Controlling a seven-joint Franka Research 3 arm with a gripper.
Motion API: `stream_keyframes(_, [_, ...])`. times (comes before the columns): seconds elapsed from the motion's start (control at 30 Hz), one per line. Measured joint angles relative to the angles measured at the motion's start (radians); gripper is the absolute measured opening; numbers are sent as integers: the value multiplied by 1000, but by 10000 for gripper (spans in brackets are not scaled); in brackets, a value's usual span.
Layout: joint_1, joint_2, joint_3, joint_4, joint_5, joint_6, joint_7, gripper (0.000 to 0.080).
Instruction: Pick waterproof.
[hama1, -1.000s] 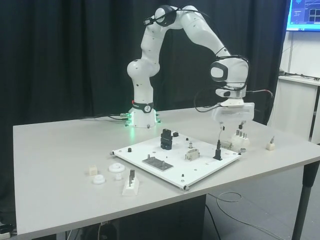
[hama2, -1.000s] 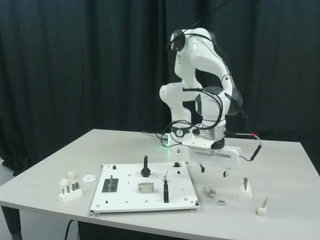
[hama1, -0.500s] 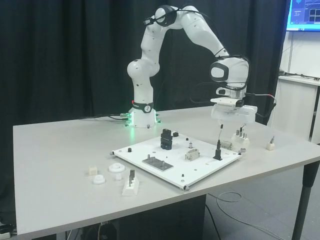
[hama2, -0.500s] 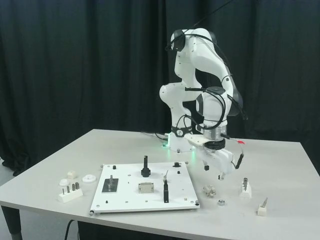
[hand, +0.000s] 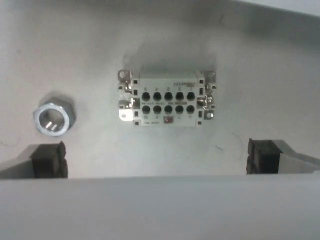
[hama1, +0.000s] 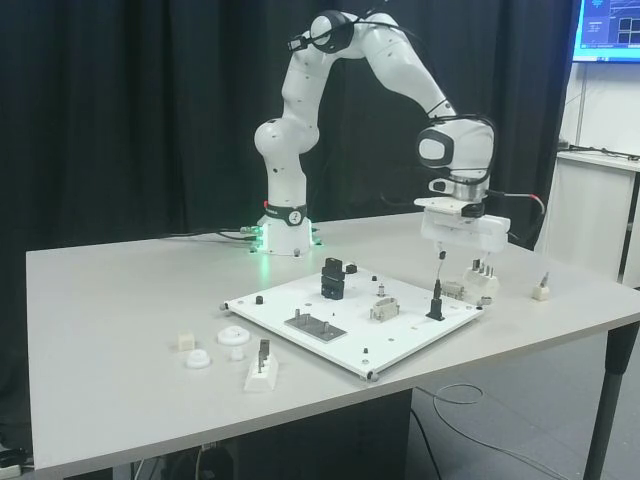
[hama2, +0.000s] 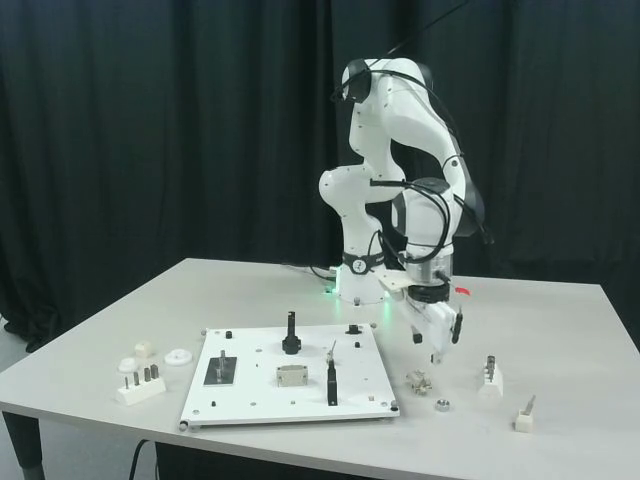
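The waterproof connector (hand: 167, 100) is seen lying flat on the grey table (hama1: 120, 290), just beside the white board's (hama2: 290, 374) edge. It is a rectangular white block with two rows of round black sockets and small metal tabs at its corners; its printed lettering cannot be read. The gripper (hand: 156, 159) is held above it, fingers spread wide and grasping nothing. Only the black pads (hand: 49, 159) are shown, the rest being cut off. A metal hexagonal nut (hand: 54, 116) is seen near the connector
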Motion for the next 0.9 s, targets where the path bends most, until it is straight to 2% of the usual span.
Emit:
stream_keyframes(0.43, [0,21,-1,-62,52,143,5,800])
stream_keyframes(0.9, [17,60,4,-82,60,200,5,800])
